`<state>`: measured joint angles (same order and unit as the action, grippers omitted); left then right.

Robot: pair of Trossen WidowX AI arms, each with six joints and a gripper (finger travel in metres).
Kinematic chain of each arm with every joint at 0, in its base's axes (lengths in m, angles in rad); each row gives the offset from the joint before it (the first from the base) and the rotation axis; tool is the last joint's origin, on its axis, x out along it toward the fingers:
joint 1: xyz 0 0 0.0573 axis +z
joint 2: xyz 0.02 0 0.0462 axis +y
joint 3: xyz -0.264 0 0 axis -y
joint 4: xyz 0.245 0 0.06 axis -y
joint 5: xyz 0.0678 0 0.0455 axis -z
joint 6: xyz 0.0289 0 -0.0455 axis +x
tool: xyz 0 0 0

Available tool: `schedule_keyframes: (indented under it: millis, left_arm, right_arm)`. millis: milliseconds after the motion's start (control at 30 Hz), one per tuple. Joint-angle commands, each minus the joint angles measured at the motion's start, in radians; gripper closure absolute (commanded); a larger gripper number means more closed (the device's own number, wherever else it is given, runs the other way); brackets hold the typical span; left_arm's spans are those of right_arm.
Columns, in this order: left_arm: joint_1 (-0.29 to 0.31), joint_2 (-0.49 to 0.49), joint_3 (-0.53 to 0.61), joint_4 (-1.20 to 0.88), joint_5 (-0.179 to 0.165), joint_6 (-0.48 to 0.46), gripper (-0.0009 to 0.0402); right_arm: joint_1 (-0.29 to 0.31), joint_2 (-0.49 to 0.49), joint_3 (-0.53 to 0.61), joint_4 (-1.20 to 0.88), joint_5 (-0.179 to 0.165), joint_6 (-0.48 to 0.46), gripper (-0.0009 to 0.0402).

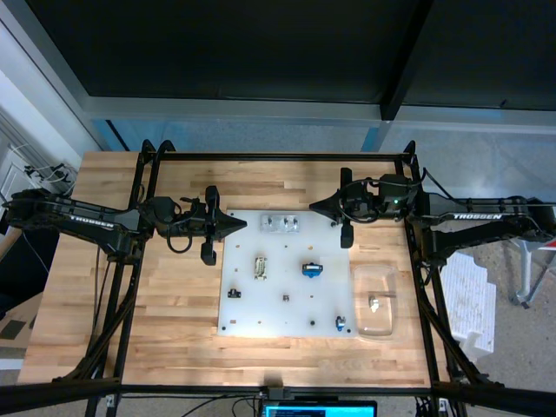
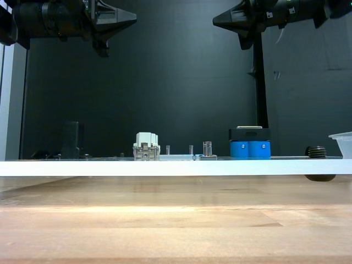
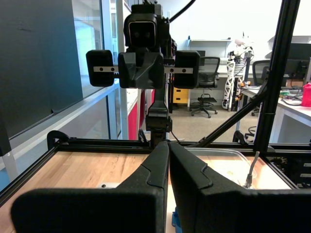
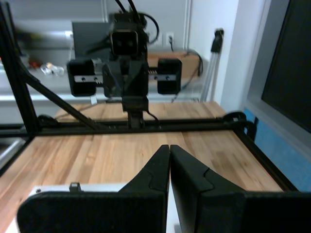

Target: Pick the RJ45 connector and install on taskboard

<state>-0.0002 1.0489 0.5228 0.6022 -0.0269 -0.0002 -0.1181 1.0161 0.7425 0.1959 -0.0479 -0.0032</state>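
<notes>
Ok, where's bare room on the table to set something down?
Bare wood left of the white board, and the strip along its near edge. Tight between board and clear tray. The left hand and right hand hang shut above the board's far edge.

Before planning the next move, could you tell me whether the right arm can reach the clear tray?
Probably yes: nothing stands over the clear tray. The right gripper, shut, hovers above the white board's far edge; the left gripper, shut, hovers opposite.

Wooden table, dark backdrop
</notes>
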Motion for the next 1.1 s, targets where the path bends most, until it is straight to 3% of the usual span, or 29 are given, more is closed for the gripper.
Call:
schedule_keyframes:
  millis: [33, 333, 1100]
  left_arm:
    - [0.0, 0.0, 0.0, 0.0, 0.0, 0.0, 0.0393]
    - [0.0, 0.0, 0.0, 0.0, 0.0, 0.0, 0.0393]
    - [0.0, 0.0, 0.0, 0.0, 0.0, 0.0, 0.0393]
  right_arm:
    - [0.0, 0.0, -0.049, 0.091, 0.001, 0.023, 0.0393]
    - [0.0, -0.007, -0.124, 0.189, -0.007, 0.053, 0.0393]
    - [0.062, -0.016, -0.131, 0.201, -0.005, 0.066, 0.0393]
